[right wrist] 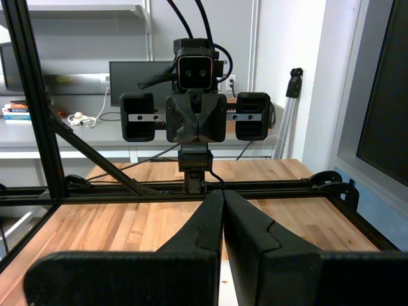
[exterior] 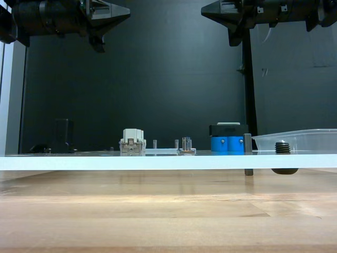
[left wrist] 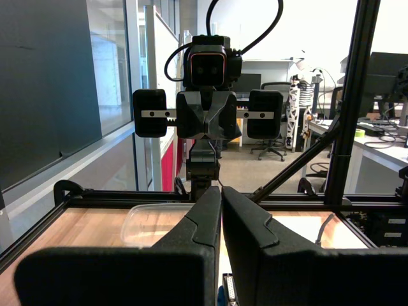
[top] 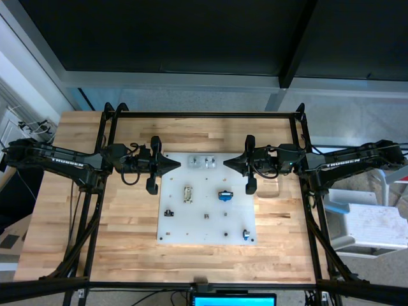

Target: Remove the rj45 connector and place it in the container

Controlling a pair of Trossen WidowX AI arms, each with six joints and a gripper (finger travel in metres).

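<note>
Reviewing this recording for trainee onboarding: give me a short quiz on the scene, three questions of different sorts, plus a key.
1. Fill in: the left gripper and right gripper, both high over the white board's far end, have jaws ____.
2. True or false: the rj45 connector is in the container.
3. The container sits: A) on the board; B) on the table off the board's right edge; C) under the board.
Key: 1 shut; 2 false; 3 B.

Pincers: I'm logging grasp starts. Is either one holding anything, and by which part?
Nothing is held. The left pincer and right pincer hover shut and empty, high above the white board.
</note>
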